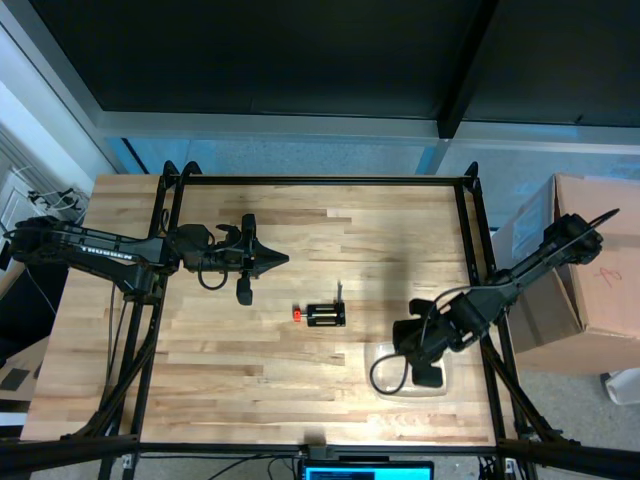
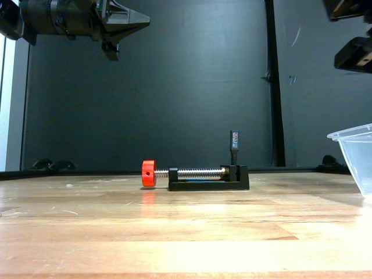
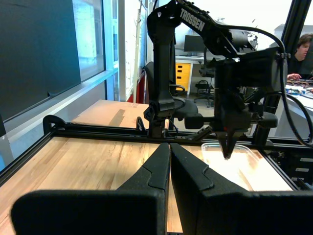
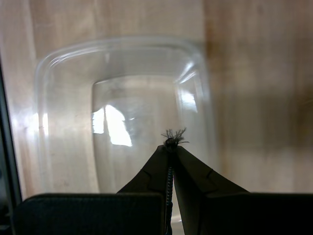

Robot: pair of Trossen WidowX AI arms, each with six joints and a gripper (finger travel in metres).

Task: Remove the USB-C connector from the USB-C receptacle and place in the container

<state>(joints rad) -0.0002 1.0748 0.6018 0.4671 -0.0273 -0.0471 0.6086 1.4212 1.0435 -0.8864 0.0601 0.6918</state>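
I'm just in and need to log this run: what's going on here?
The right gripper hangs over the clear container. It is shut on a thin dark piece with a frayed end, apparently the USB-C connector. That piece is clear of the red-knobbed fixture mid-table. The left gripper is shut on nothing, raised over the table's left side.

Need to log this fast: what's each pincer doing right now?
Left pincer: shut, empty, high over the left of the table.
Right pincer: shut on a frayed cord, above the container.
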